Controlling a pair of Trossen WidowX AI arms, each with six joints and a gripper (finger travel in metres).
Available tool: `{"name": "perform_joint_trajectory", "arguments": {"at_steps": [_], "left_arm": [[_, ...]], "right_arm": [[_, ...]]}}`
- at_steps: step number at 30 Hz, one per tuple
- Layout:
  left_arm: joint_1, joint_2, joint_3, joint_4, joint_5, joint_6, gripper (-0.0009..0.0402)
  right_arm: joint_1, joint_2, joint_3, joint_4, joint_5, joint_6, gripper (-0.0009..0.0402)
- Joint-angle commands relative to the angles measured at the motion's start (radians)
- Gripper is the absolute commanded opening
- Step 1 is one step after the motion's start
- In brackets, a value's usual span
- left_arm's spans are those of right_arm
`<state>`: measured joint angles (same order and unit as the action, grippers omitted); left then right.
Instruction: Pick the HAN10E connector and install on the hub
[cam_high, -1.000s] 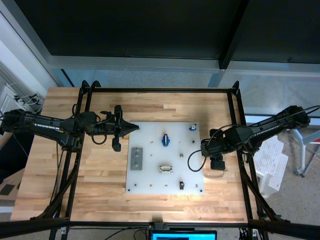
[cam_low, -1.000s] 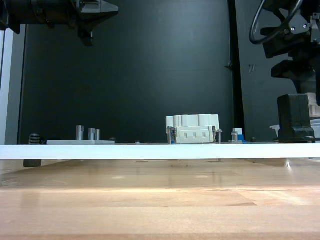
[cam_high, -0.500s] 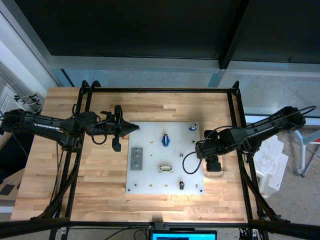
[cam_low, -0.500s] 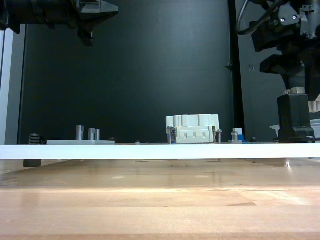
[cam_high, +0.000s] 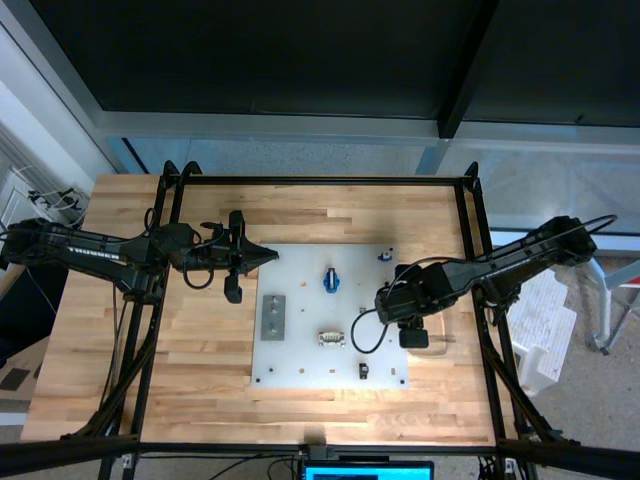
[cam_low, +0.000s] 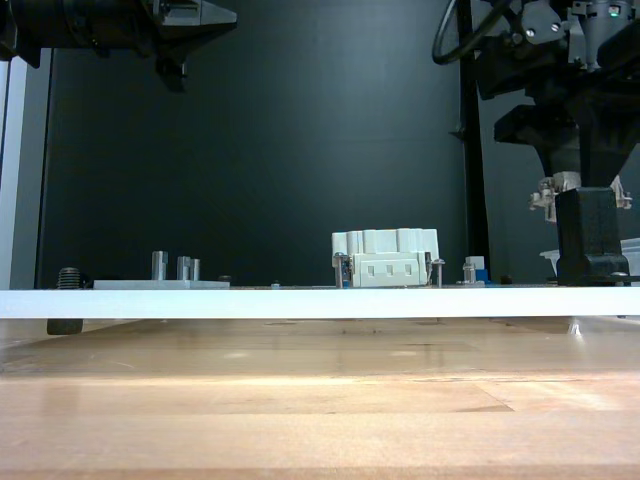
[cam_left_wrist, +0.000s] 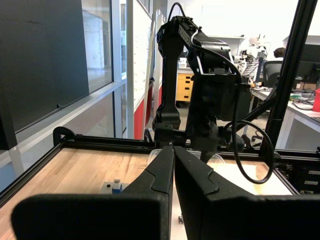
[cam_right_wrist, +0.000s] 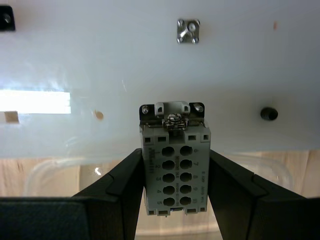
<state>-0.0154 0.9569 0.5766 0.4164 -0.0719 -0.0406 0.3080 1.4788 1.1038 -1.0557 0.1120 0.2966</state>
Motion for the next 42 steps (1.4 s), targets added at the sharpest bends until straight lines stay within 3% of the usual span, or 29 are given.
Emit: {"name": "perform_joint_trajectory", "arguments": {"at_steps": [1,23,36,42], "left_arm": [[0.0,0.0,0.0,0.0,0.0,0.0,0.0],[0.0,0.0,0.0,0.0,0.0,0.0,0.0],[0.0,0.0,0.0,0.0,0.0,0.0,0.0],[0.0,0.0,0.0,0.0,0.0,0.0,0.0]], "right_arm": [[0.0,0.023,0.021,0.003,0.0,0.0,0.0022],[0.0,0.24,0.242,0.014,0.001,0.0,0.0087],[0.0,0.366,0.385,0.015,-0.008,0.012,0.0173],[-0.002,0.393,0.394,0.014,-0.008,0.037,0.0226]]}}
